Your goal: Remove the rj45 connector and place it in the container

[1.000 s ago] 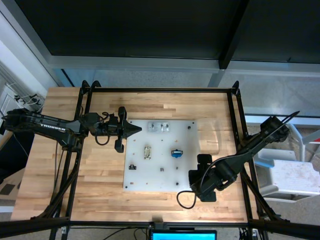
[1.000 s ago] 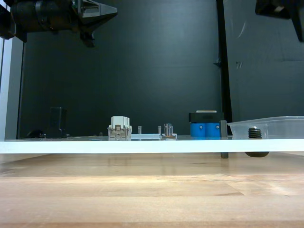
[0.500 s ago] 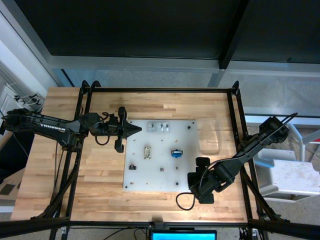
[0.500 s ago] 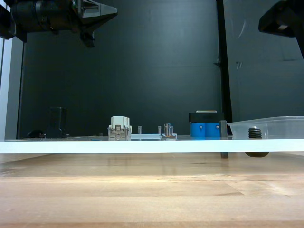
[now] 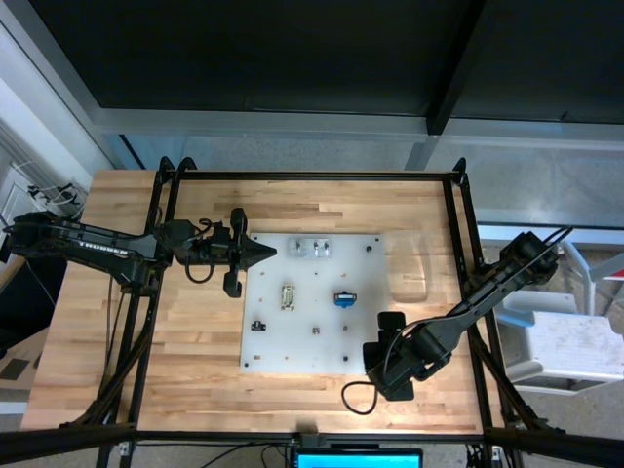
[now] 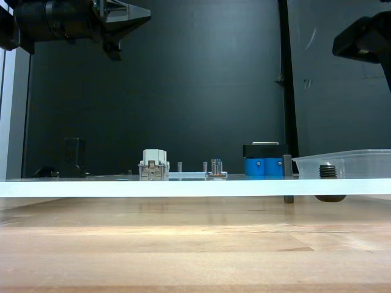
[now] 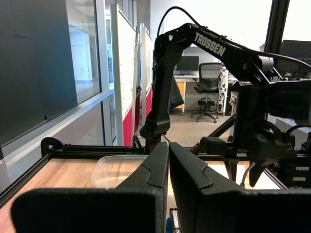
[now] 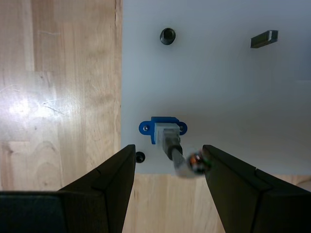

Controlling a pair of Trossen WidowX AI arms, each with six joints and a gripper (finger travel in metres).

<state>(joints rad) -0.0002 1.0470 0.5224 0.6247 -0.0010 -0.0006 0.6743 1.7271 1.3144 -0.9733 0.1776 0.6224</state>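
The right gripper (image 8: 168, 154) hangs above the near corner of the flat white square board (image 8: 218, 87), pointing down. Its two black fingers (image 8: 104, 189) are spread wide open and hold nothing. Between the fingertips, below them on the board, sits the tiny dark rj45 connector (image 8: 171, 141). It is plugged into a small blue socket (image 8: 163, 127), and its short tail with a shiny end sticks out toward the edge of the board. Neither finger touches the plug. The clear plastic tub with rounded corners (image 5: 409, 268) rests on the wooden table (image 5: 195, 331), just beside the board and well apart from the right fingers. The left gripper (image 7: 168, 151) is held high over the other side of the board. Its fingers are pressed together with nothing between them. Past its fingertips, far across the table, lies the same clear tub. A bright blue block (image 5: 343, 298) and a beige rectangular connector (image 5: 288, 296) stand on the board between the two grippers.
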